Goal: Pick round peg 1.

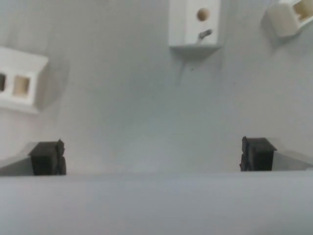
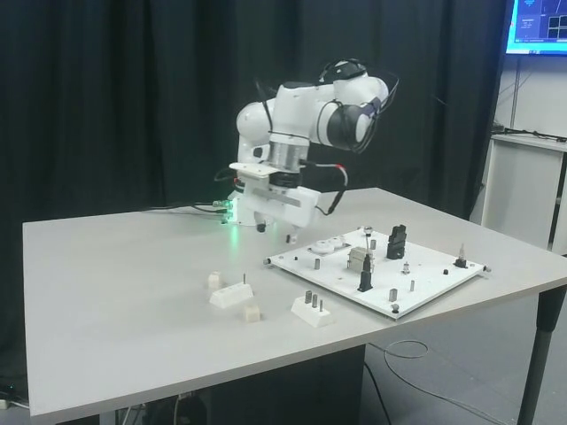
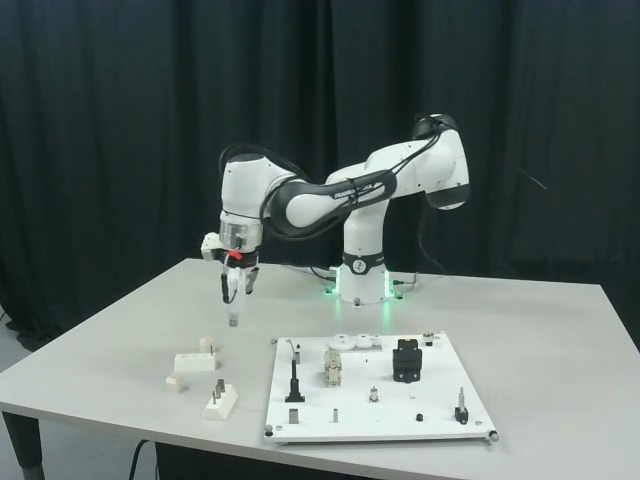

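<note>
A thin grey round peg [image 1: 205,34] stands in a long white holder block [image 1: 194,24], beside a round hole. The same peg [image 2: 243,282] and block [image 2: 230,296] sit on the grey table left of the white board, and the block [image 3: 194,362] also shows in the second room view. My gripper [image 1: 151,156] is open, its black fingertips [image 1: 47,157] far apart with nothing between them. It hangs above the table [image 2: 276,234], well clear of the block, higher than it and towards the back [image 3: 233,312].
A white block with two openings [image 1: 19,81] and a small white block [image 1: 288,15] lie near the holder. A block carrying two short pegs [image 2: 313,310] lies near the table's front edge. The white assembly board [image 2: 381,270] with several black and grey parts lies to the right.
</note>
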### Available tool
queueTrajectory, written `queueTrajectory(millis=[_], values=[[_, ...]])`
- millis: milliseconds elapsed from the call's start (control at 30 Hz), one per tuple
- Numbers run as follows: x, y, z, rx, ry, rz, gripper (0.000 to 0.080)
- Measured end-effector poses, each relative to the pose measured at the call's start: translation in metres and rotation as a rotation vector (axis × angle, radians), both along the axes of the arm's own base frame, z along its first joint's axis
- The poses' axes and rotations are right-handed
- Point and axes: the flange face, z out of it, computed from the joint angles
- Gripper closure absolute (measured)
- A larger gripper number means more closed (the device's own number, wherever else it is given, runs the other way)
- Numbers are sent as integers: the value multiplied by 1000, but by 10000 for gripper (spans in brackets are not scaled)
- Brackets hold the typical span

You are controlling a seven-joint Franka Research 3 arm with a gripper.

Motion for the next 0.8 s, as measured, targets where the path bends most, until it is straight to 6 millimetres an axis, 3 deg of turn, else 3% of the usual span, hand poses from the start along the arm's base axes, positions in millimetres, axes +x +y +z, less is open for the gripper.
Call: queueTrajectory(millis=[433, 800], values=[[-28, -36, -24, 33, -39, -15, 3], [-31, -45, -48, 22, -62, -29, 3]])
